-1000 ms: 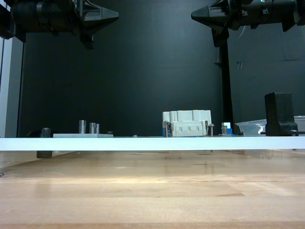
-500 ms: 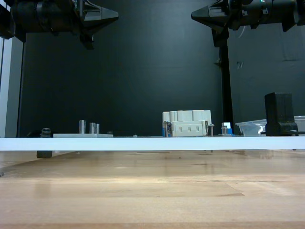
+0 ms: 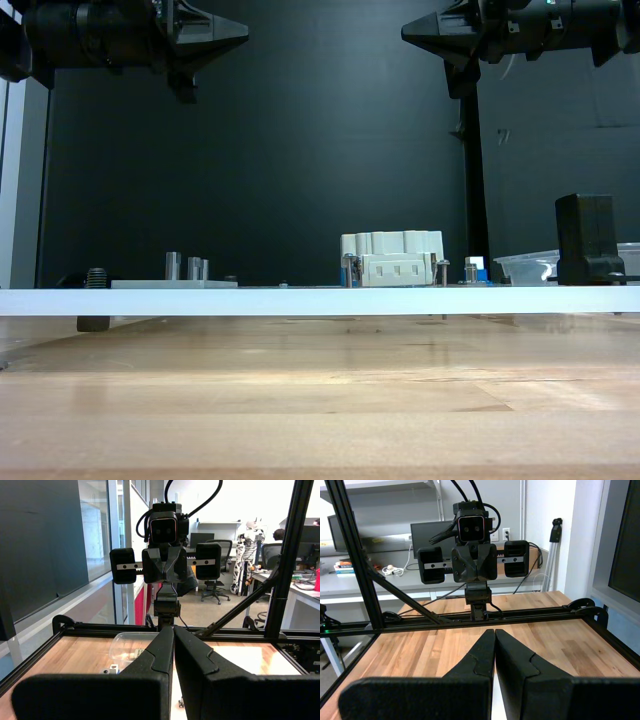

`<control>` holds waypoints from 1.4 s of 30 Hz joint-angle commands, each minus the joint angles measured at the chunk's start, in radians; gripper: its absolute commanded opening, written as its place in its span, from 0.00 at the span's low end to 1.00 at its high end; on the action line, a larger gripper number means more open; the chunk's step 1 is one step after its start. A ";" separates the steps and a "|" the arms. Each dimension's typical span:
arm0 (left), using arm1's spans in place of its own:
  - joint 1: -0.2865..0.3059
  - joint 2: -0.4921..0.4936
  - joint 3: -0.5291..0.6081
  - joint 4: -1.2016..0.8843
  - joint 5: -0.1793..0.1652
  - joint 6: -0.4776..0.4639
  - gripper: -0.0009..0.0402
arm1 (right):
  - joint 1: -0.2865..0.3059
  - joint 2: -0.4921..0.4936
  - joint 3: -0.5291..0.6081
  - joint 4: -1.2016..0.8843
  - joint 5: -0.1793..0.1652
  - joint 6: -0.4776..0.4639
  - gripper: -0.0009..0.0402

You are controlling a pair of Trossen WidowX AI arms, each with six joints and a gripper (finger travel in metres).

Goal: Pick the HAN10E connector and install on the hub

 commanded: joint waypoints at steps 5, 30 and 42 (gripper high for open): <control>0.000 0.000 0.000 0.000 0.000 0.000 0.02 | 0.000 0.001 0.000 -0.002 0.000 0.000 0.02; 0.000 0.000 0.000 0.000 0.000 0.000 0.02 | -0.002 -0.003 0.325 -1.114 0.035 -0.087 0.02; 0.000 0.000 0.000 0.000 0.000 0.000 0.02 | -0.002 -0.002 0.367 -1.444 0.031 -0.061 0.02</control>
